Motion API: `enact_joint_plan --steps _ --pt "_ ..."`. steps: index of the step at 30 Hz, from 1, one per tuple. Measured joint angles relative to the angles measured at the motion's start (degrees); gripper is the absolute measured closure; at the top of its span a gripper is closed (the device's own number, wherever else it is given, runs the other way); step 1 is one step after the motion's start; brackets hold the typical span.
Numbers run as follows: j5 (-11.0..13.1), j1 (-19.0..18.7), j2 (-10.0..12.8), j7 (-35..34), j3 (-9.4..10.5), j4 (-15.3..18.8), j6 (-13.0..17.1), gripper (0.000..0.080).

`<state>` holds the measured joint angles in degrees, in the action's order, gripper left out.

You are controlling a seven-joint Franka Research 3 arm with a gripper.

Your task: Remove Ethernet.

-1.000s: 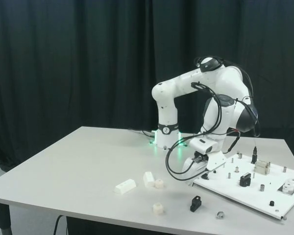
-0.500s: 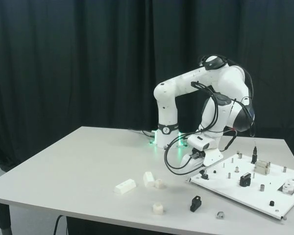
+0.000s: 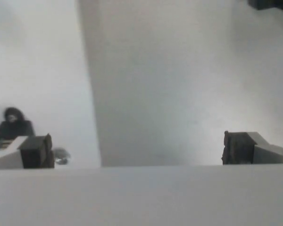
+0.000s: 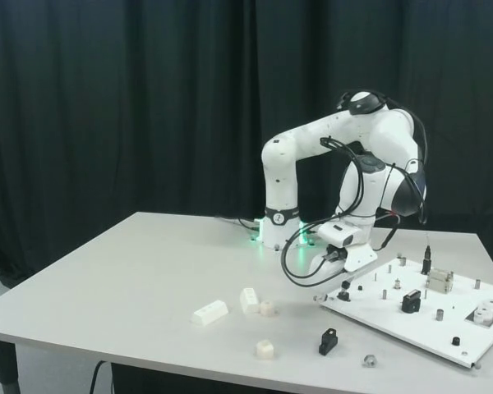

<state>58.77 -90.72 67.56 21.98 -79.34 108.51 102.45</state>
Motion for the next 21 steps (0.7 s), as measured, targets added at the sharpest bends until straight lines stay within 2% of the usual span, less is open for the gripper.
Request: enact_joint_plan --steps 12,21 --pt "2.8 -6.0 0.0 -0.2 -1.3 5.5 0.2 0.0003" --pt "4.6 -10.9 0.0 -1.1 -2.24 10.3 2.2 0.0003"
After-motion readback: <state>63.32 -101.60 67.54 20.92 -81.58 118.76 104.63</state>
